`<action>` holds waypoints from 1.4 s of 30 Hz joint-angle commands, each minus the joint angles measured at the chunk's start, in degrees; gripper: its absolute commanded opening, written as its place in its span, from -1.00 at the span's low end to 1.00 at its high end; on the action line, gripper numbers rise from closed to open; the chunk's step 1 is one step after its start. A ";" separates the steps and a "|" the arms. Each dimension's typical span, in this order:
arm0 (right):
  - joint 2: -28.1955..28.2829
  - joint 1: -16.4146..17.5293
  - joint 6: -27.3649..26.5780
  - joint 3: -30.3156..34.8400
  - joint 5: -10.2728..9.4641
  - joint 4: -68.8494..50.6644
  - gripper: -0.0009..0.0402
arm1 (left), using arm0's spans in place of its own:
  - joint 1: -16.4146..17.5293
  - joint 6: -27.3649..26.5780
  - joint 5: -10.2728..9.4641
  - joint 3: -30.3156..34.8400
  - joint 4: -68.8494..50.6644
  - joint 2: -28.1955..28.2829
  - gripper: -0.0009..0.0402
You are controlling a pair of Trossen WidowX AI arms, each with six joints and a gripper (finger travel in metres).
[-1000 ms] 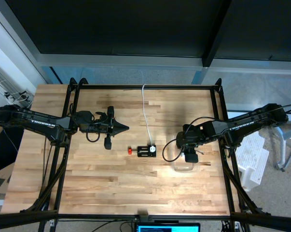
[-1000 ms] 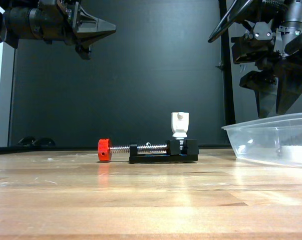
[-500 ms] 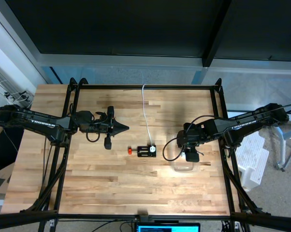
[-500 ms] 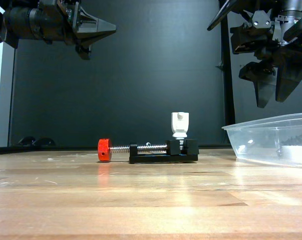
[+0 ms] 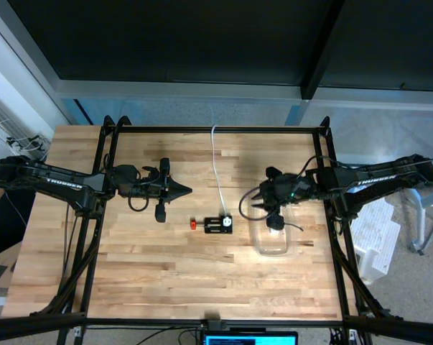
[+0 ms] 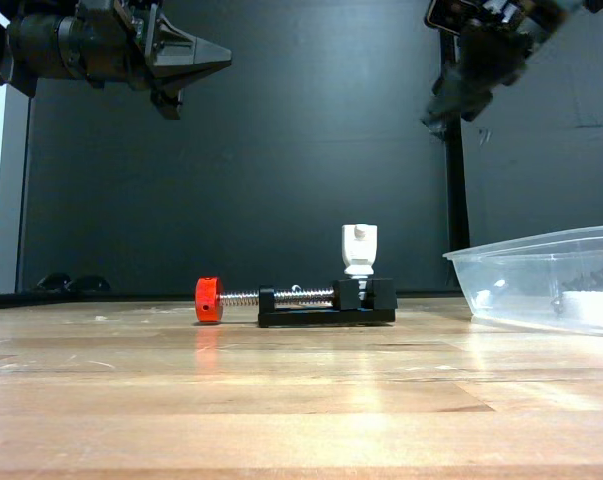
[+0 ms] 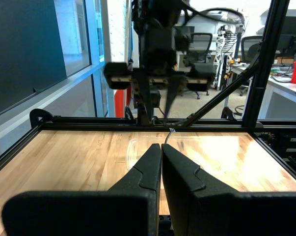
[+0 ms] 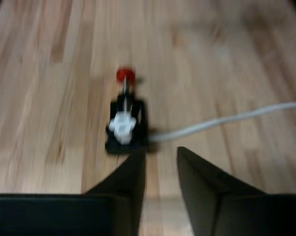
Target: Remove the power plug from the receptacle and place in the container
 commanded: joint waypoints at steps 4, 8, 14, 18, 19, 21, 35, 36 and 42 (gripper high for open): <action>-2.43 -1.95 -2.80 -2.25 -3.61 11.06 -0.93 | 0.02 0.00 0.02 0.02 -0.02 0.02 -0.96; -2.97 -3.80 -3.28 -3.76 -5.88 18.95 -0.95 | 0.02 0.00 0.02 0.02 -0.02 0.02 -0.96; -3.13 -4.22 -4.81 -6.03 -6.16 28.50 -0.96 | 0.00 0.00 0.02 0.02 0.00 0.02 -0.96; -3.13 -4.22 -5.05 -9.31 -6.14 37.94 -0.96 | 0.02 0.00 0.02 0.02 0.00 0.02 -0.96; -3.13 -4.22 -5.05 -10.27 -6.14 40.33 -0.96 | 0.00 0.00 0.02 0.02 0.00 0.02 -0.96; -3.10 -4.35 -5.09 -12.31 -6.12 44.92 -0.96 | 0.02 0.00 0.02 0.02 0.00 0.02 -0.96; -3.13 -5.07 -4.46 -20.20 -6.08 59.91 -0.96 | 0.02 0.00 0.02 0.02 0.00 0.02 -0.96; -3.10 -5.07 -4.46 -20.35 -6.08 59.82 -0.96 | 0.00 0.00 0.02 0.02 0.00 0.02 -0.96; -3.10 -5.07 -4.20 -20.11 -6.12 57.75 -0.96 | 0.00 0.00 0.02 0.02 0.00 0.02 -0.96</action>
